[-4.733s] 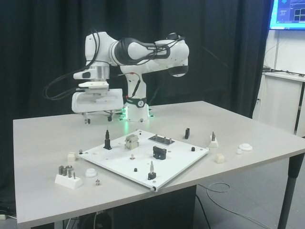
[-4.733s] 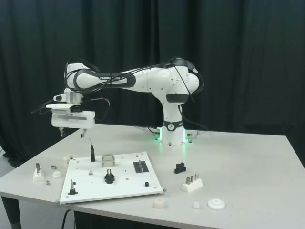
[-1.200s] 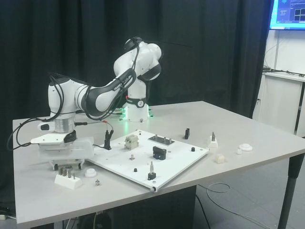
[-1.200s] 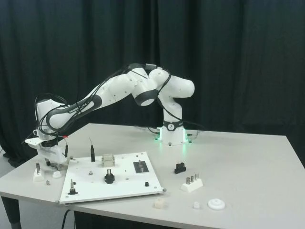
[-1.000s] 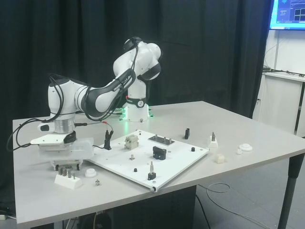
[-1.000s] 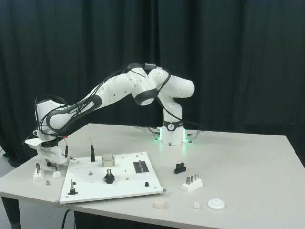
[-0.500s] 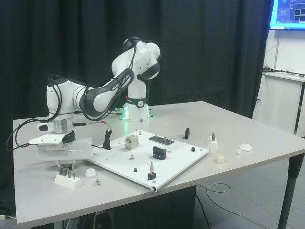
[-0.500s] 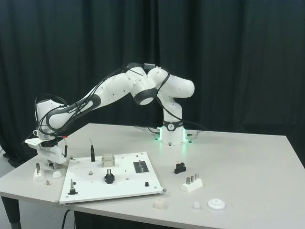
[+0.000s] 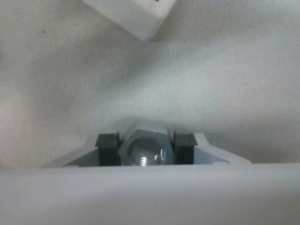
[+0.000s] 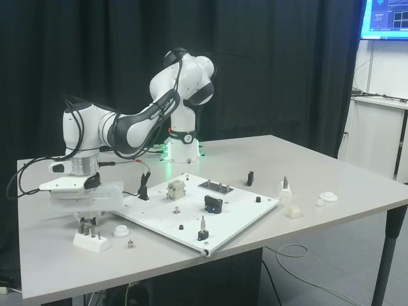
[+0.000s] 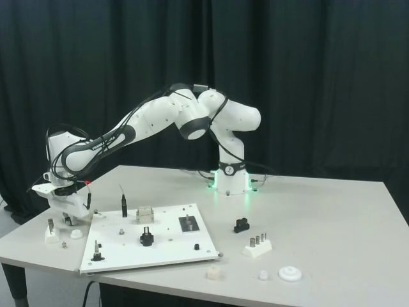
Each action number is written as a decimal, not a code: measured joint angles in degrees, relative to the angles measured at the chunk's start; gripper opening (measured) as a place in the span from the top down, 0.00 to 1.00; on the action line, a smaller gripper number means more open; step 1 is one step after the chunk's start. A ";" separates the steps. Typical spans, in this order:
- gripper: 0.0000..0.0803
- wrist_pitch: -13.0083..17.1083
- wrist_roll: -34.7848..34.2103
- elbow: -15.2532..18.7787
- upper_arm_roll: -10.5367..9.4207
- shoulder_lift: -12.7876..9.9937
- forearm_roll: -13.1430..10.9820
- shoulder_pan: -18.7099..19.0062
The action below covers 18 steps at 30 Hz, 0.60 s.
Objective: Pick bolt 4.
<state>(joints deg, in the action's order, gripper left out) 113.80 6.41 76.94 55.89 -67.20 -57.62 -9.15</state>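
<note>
– Pincer (image 9: pixel 146 149) is clenched on bolt 4 (image 9: pixel 147 151)! From the wrist view, one black pad (image 9: pixel 107 149) presses each side of the hexagonal head.

– And where does that put the bolt over the table?

– At the near corner of the grey table (image 10: pixel 51 274), far from the arm's base. In the first room view the gripper (image 10: pixel 84 223) hangs just above a white holder block (image 10: pixel 89 243), which has short metal pins standing in it.

– Is the bolt's lower end clear of that block?

– Cannot tell; it is too small to separate from the fingers in the room views. The wrist view shows only bare table surface (image 9: pixel 225 84) past the head, plus the corner of some white block (image 9: pixel 136 14) further off.

– How is the arm lying?

– The white arm (image 10: pixel 127 127) stretches long and low from its base, where a green light (image 10: pixel 167 151) glows, with the wrist pointing straight down. The second room view agrees: gripper (image 11: pixel 66 218) low at the table's edge, next to the white board (image 11: pixel 166 249).

– Anything close by?

– A small white ring (image 10: pixel 120 230) sits on the table just beside the holder, between it and the board (image 10: pixel 217 220).
</note>
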 joint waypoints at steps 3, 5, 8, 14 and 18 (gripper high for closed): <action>0.70 0.00 0.00 -0.08 0.00 0.55 1.07 -0.04; 0.70 0.00 0.00 -0.15 0.00 0.91 1.81 -0.12; 0.70 0.00 -0.01 -0.42 0.00 1.36 2.84 -0.40; 0.70 0.00 -0.07 -1.11 0.00 2.30 4.55 -1.26; 0.70 -0.08 -0.08 -1.42 0.00 2.75 4.89 -1.79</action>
<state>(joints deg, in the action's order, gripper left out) 113.72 6.33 75.52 55.90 -64.46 -52.73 -10.94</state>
